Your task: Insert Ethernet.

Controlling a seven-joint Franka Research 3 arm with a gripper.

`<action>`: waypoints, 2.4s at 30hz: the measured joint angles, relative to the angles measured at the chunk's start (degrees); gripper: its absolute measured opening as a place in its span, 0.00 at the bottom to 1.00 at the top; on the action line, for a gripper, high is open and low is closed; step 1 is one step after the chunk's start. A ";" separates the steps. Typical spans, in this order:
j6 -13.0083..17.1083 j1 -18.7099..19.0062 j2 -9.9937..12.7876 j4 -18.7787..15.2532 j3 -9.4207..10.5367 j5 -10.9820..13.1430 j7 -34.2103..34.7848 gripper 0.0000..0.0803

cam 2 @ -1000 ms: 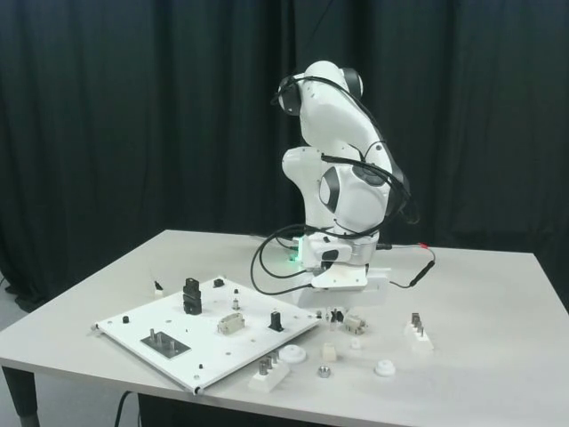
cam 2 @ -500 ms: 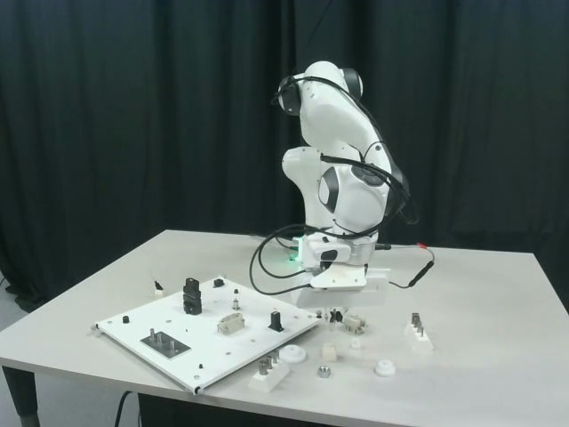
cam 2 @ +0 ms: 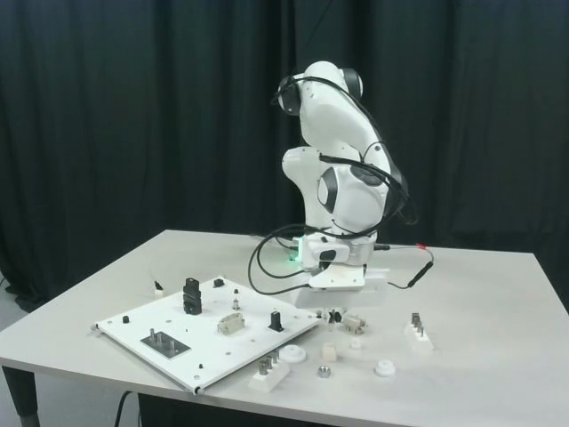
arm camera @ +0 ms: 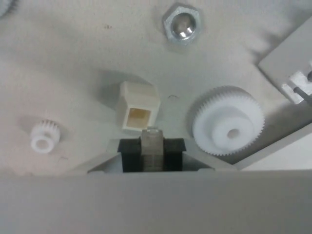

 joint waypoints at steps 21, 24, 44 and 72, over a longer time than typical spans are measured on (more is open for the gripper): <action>-8.77 -2.77 -2.53 2.79 -4.33 -5.70 -0.51 0.11; -10.17 -4.26 -3.49 2.79 -4.55 -6.25 -1.12 0.11; -11.83 -11.33 -7.56 2.77 -8.16 -5.41 -0.73 0.11; -12.94 -11.34 -12.74 -2.67 -27.66 -0.86 -1.27 0.11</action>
